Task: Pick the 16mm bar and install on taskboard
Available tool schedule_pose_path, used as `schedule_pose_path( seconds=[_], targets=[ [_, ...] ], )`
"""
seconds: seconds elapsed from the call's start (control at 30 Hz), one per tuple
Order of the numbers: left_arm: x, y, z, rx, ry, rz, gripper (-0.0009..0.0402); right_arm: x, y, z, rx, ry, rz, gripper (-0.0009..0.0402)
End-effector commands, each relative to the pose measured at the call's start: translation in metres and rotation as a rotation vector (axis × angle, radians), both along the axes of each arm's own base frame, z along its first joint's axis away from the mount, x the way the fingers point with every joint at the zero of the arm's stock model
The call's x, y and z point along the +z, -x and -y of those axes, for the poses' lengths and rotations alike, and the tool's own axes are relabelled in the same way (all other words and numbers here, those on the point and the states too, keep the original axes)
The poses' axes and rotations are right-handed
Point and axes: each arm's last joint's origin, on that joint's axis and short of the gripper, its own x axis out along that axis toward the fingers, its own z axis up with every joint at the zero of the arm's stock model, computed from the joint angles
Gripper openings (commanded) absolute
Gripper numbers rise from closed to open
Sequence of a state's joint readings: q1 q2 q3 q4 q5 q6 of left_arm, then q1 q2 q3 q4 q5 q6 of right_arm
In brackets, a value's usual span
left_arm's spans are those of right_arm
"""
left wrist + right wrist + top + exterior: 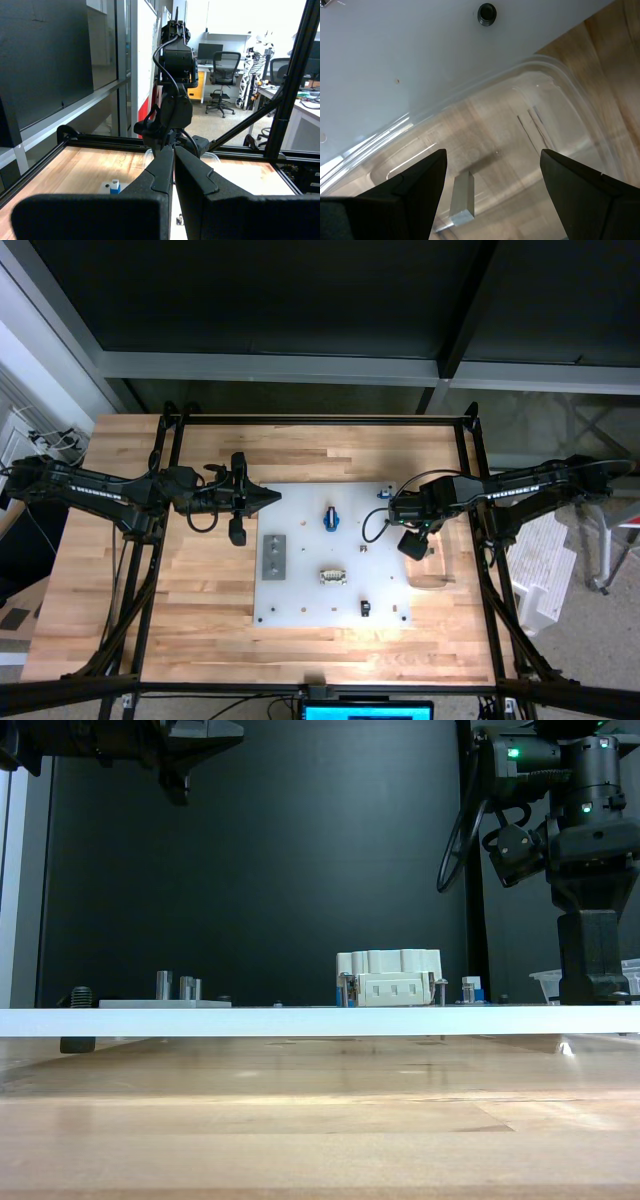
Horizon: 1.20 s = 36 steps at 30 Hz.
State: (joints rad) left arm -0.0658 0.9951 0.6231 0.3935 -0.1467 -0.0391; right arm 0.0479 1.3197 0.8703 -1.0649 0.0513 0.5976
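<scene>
Wood planks make up the table [200, 600], ringed by a black metal frame [320, 420], with a white task board [300, 590] lying flat at its middle. On the board stand a grey block with pegs [274, 558] and a beige connector [390, 978]. Behind the table is a dark panel, and the left wrist view looks past it to an office chair [222, 95].

A clear plastic tray [560, 80] sits just beside the board's right edge. The 16mm bar [462, 197] lies free on its floor, a grey metal piece whose long axis runs crosswise to the line between the fingertips.

The right gripper [492, 160] hangs over the tray, its 2 fingers spread wide and holding nothing. The left gripper [270, 498] hovers high over the board's left edge, pointing at the right arm, fingers pressed together on nothing.
</scene>
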Motion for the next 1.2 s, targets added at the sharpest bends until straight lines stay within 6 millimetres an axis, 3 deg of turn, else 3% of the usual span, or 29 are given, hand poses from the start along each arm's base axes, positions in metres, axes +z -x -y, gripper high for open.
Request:
schedule_pose_path(
  seconds=[0.03, 1.2],
  targets=[
    [0.000, 0.000, 0.000, 0.000, 0.000, 0.000, 0.0001, -0.005, 0.000, 0.000, 0.000, -0.001, 0.011, 0.0261],
    [0.000, 0.000, 0.000, 0.000, 0.000, 0.001, 0.0001, -0.028, 0.008, -0.001, -0.003, 0.001, 0.003, 0.0261]
  ],
)
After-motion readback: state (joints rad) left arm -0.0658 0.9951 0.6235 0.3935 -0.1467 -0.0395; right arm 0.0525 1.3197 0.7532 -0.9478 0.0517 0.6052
